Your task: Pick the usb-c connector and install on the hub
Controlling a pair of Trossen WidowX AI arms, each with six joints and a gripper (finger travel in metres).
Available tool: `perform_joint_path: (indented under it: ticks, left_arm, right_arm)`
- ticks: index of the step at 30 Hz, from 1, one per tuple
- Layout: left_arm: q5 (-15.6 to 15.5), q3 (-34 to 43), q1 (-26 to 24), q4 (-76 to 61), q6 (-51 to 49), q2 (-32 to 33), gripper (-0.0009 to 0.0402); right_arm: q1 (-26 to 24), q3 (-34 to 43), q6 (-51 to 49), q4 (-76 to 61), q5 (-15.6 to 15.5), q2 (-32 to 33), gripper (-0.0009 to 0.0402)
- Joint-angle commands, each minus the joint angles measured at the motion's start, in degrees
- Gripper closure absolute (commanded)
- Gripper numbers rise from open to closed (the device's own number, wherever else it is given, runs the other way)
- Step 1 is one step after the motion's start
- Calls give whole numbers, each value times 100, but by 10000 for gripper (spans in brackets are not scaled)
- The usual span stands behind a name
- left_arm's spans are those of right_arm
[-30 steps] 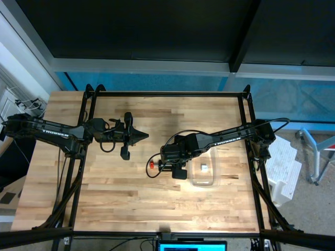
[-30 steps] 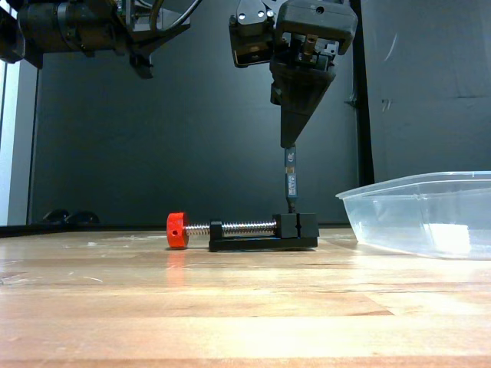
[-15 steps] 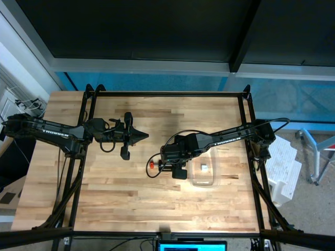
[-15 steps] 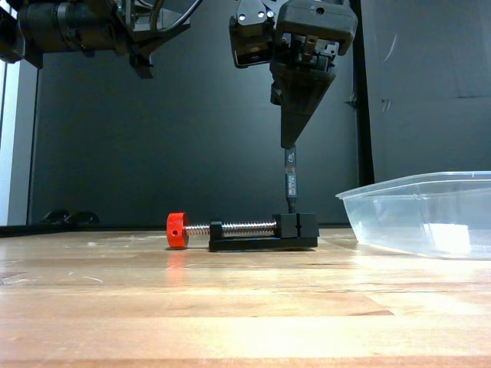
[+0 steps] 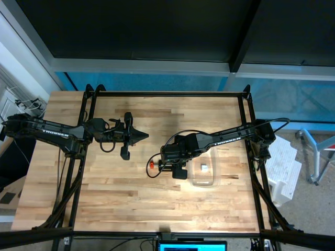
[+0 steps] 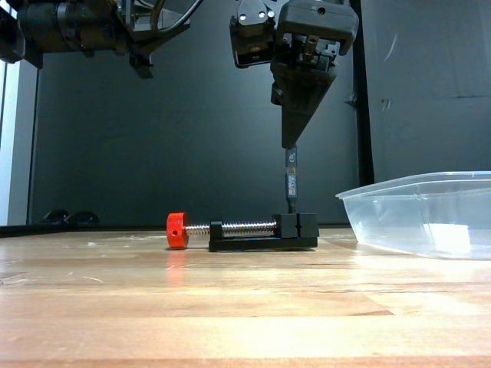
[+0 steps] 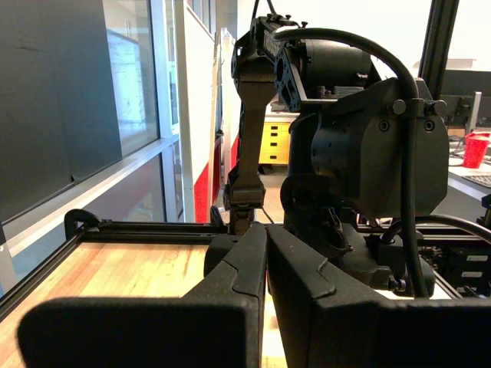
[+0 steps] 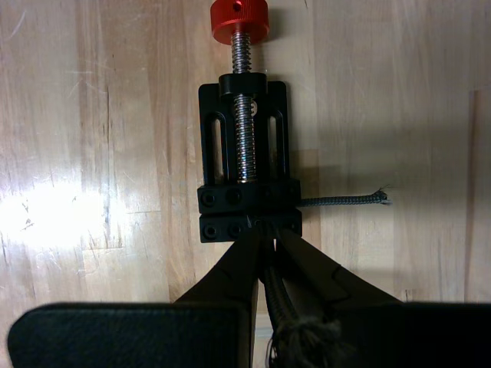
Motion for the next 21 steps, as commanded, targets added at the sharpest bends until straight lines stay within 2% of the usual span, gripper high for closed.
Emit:
perform_joint_path:
  ticks: [1,21]
  left_arm:
    - [2,0,2,2,0,0,393]
    - [2,0,2,2,0,0,393]
  right_arm:
    - [0,-26,11,15,-2,-2,393]
    - [17,-26,9,94,-13,-2,393]
